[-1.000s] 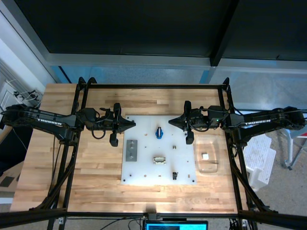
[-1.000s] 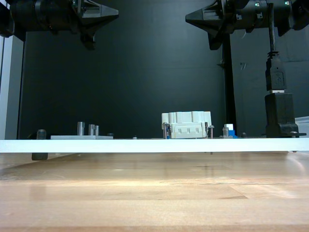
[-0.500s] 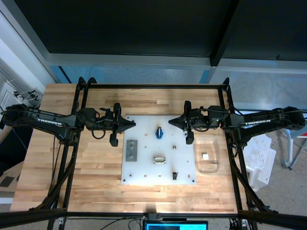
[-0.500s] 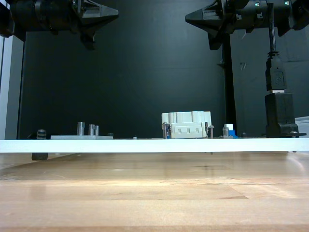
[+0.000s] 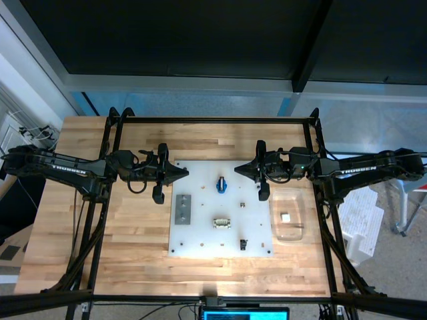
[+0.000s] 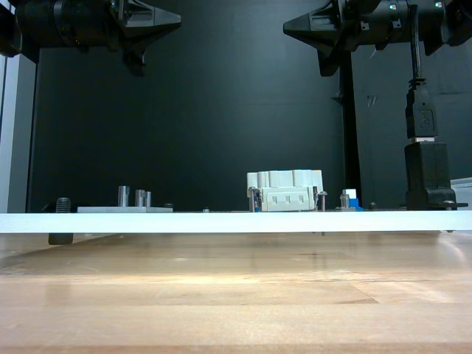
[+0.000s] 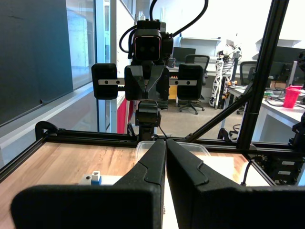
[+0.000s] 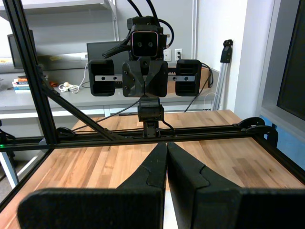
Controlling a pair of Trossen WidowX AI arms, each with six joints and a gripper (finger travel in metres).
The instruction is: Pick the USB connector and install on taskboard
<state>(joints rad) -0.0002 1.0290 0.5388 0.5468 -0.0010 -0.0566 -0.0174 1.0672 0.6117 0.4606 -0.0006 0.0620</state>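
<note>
**Bench inventory, positions given from the taskboard**

- Taskboard [image 5: 200, 237]: white square panel, flat on the wooden table [image 5: 133, 247], about central.
- USB connector [image 5: 243, 244]: dark blocky piece standing upright on the taskboard, near its near right corner. In the low view [image 6: 428, 177] it sits on the board surface with a thin dark lead rising from its top. No gripper touches it.
- Left gripper [image 5: 187, 173]: held high over the taskboard's far left corner and pointing inward. Its fingers are pressed together, with no gap at the tips in the left wrist view [image 7: 165, 141], and it carries nothing.
- Right gripper [image 5: 236, 170]: held high over the taskboard's far edge, right of centre, facing the left one (the two are well apart). Its fingers also meet tip to tip [image 8: 166, 144], and it carries nothing.
- Grey metal block [image 5: 182, 209]: on the taskboard's left part.
- Blue part [image 5: 221, 185]: on the taskboard, near its far edge.
- Beige multi-pin socket [image 5: 222, 223]: near the taskboard's middle.
- Clear plastic tray [image 5: 293, 192]: on the table just beside the taskboard's right edge, with a small white square chip [image 5: 285, 217] inside.
</note>
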